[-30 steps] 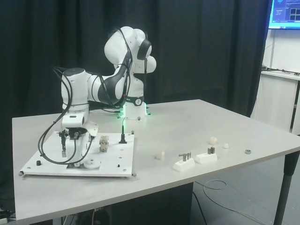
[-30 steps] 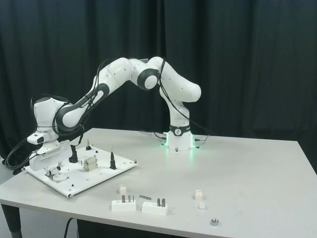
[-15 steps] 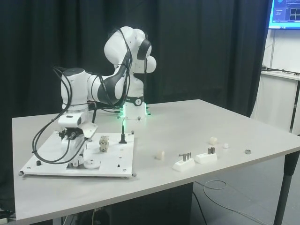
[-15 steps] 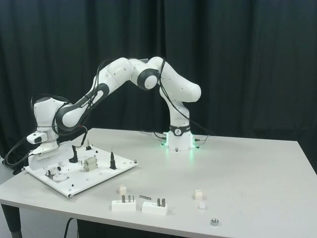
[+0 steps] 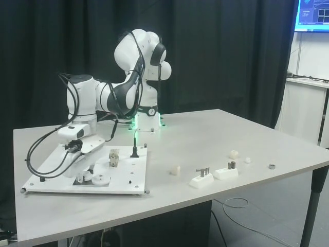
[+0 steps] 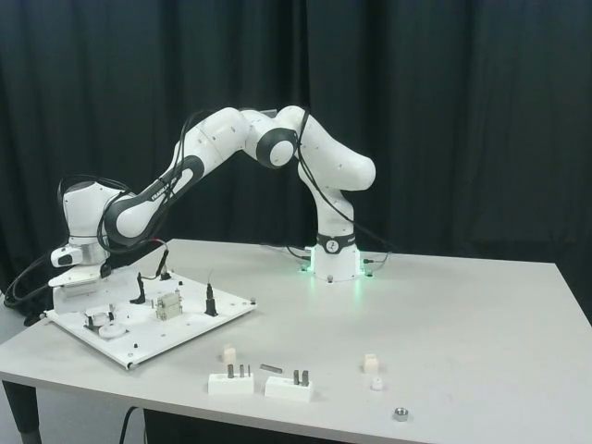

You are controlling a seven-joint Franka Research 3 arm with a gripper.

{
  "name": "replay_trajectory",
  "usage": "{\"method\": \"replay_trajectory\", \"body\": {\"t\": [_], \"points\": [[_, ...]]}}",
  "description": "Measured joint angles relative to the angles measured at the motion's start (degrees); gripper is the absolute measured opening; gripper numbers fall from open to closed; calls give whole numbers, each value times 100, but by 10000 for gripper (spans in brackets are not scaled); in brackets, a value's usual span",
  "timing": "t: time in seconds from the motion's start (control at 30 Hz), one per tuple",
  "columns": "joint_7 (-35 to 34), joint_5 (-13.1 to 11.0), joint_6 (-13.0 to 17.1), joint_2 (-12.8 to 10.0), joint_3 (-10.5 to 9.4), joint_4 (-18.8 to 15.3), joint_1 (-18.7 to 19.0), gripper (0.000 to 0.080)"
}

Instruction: Insert medium gear.

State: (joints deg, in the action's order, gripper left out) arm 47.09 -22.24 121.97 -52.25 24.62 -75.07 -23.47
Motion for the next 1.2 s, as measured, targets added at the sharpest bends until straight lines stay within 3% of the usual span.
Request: {"method": "replay_trajectory", "body": {"t": [0.37, 0.57, 1.2], "points": [[-1304, -2, 7, -5, 0, 0, 1, 396], [-1396, 3, 8, -7, 1, 1, 5, 396], [1159, 33, 26, -20, 2, 1, 16, 396]]}}
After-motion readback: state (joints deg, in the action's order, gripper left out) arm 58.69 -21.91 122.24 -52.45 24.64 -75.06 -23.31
